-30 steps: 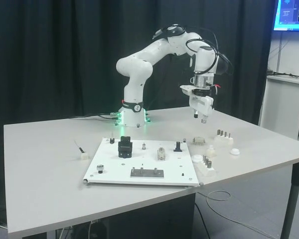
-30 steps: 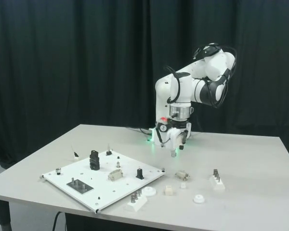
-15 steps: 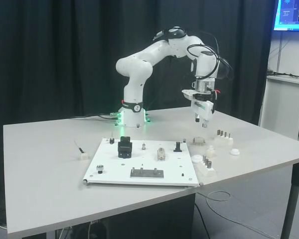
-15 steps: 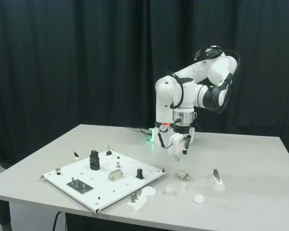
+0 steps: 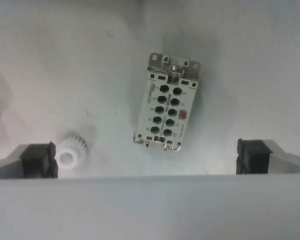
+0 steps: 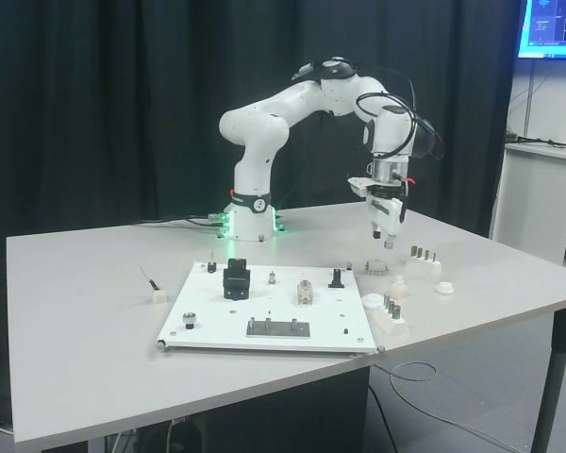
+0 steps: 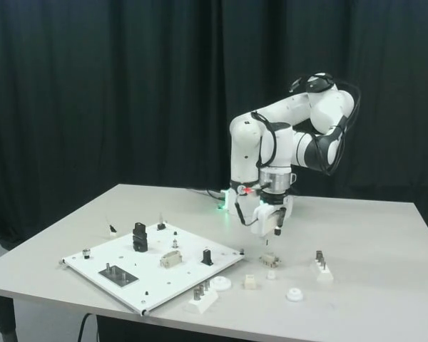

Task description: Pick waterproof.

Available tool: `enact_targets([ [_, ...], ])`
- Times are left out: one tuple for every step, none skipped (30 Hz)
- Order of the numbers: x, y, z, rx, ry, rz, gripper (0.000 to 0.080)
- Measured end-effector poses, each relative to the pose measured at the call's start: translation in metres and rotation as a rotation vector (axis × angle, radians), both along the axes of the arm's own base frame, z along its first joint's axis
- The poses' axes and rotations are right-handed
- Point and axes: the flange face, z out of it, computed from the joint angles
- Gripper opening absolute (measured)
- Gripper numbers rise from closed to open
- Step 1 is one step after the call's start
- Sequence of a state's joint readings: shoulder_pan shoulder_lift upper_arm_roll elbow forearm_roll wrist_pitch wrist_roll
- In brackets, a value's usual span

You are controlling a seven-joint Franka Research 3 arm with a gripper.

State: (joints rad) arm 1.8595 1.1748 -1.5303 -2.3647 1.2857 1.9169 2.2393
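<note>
The waterproof connector [image 5: 166,107] is a white rectangular block with two rows of black pin holes and a metal flange at each end. It lies flat on the grey table [image 6: 94,311], just off the board's far right corner [image 6: 375,268] [image 7: 269,259]. My gripper [image 5: 145,158] hangs straight above it [image 6: 389,236] [image 7: 274,231], open, clear of the connector. Its black fingertips [image 5: 37,160] stand wide apart on either side of it. A small white gear [image 5: 71,151] sits on the table close to one fingertip.
A white board [image 6: 274,326] carries several small black and metal fittings. Near the connector stand a white holder with pegs [image 6: 423,260], a white round cap [image 6: 443,288] and a white block with pins [image 6: 390,316]. A small white stand with a pin [image 6: 155,288] is left of the board.
The arm has swung over and come down, bringing the gripper from beside the board to right above the connector. Nothing on the table has moved.
</note>
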Motion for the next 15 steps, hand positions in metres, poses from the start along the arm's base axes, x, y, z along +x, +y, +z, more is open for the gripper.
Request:
enact_targets([
  [0.000, 0.001, -0.001, -0.001, 0.001, -0.001, 0.0800],
  [-0.001, 0.001, -0.003, -0.002, 0.002, -0.003, 0.0800],
  [-0.001, 0.001, -0.004, -0.004, 0.003, -0.004, 0.0800],
  [-0.001, 0.002, -0.006, -0.005, 0.004, -0.007, 0.0800],
  [-0.002, 0.002, -0.007, -0.006, 0.004, -0.011, 0.0800],
  [-0.002, 0.003, -0.009, -0.006, 0.005, -0.013, 0.0800],
  [-0.002, 0.003, -0.010, -0.007, 0.006, -0.015, 0.0800],
  [-0.003, 0.004, -0.012, -0.007, 0.006, -0.017, 0.0800],
  [-0.003, 0.004, -0.013, -0.007, 0.007, -0.019, 0.0800],
  [-0.003, 0.004, -0.015, -0.008, 0.007, -0.020, 0.0800],
  [-0.004, 0.005, -0.017, -0.009, 0.008, -0.021, 0.0800],
  [-0.004, 0.005, -0.018, -0.009, 0.008, -0.022, 0.0800],
  [-0.005, 0.005, -0.020, -0.010, 0.009, -0.023, 0.0800],
  [-0.005, 0.005, -0.022, -0.011, 0.009, -0.027, 0.0800],
  [-0.006, 0.005, -0.024, -0.011, 0.008, -0.030, 0.0800],
])
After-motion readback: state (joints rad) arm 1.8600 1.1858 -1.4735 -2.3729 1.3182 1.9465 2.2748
